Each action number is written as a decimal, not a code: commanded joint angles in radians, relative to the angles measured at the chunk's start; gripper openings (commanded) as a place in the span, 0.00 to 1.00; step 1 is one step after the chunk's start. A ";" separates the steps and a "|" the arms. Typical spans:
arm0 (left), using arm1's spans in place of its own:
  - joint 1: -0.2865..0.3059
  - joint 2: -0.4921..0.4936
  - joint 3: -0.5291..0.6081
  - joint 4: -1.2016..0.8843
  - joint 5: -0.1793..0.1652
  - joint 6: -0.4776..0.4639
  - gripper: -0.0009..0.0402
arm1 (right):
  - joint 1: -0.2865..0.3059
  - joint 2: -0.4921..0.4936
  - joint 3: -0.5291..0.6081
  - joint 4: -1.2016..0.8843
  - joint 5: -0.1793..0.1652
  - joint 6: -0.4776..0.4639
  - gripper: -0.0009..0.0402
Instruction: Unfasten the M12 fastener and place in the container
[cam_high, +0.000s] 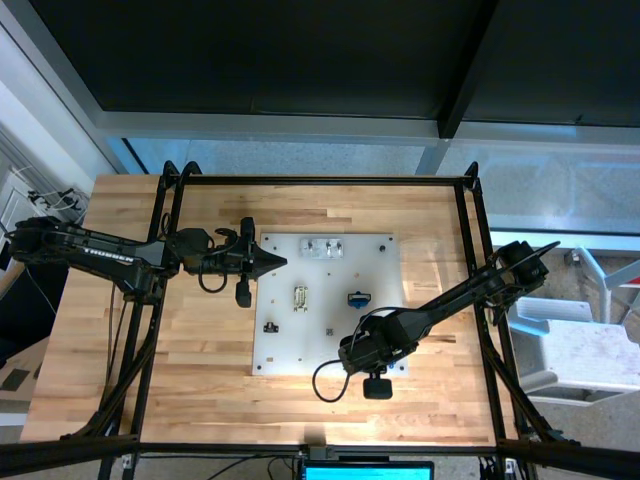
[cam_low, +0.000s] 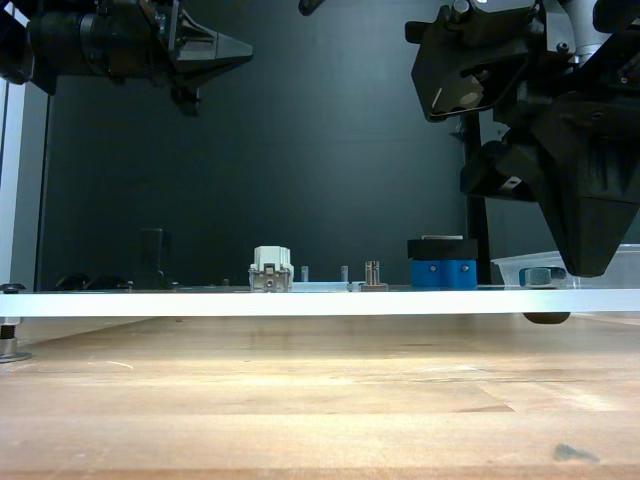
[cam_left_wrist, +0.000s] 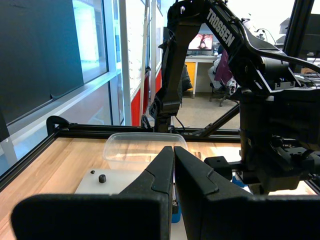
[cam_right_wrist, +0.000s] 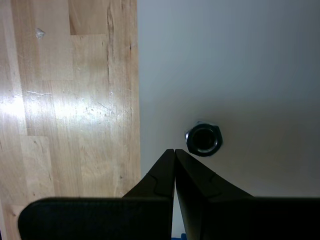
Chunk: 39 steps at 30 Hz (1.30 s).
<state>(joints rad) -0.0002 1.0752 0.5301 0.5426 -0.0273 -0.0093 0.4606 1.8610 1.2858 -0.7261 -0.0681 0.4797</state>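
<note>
Right gripper (cam_right_wrist: 174, 150): closed, empty, tips beside M12 nut (cam_right_wrist: 203, 139) | nut: small, rigid, probably slippery; grip hex flats | left gripper (cam_high: 283, 262): closed, empty, over white board (cam_high: 300, 350) left edge

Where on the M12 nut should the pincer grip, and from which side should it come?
Probably grip two opposite flats of the M12 nut, coming straight down from above: the right wrist view shows its hexagon end-on, flat on the white board. The right pincer is shut just beside it, so should open first. The left pincer hangs shut, high over the board's far left part.
</note>
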 joint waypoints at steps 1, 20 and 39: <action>0.000 0.000 0.000 0.000 0.000 0.000 0.02 | 0.000 0.000 -0.001 0.003 -0.002 -0.008 0.02; 0.000 0.000 0.000 0.000 0.000 0.000 0.02 | 0.000 0.000 -0.003 -0.019 0.050 0.014 0.02; 0.000 0.000 0.000 0.001 0.000 0.000 0.02 | 0.000 -0.015 0.064 -0.201 0.326 0.036 0.02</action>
<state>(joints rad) -0.0002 1.0748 0.5301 0.5426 -0.0269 -0.0097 0.4622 1.8503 1.3399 -0.9169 0.2676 0.5156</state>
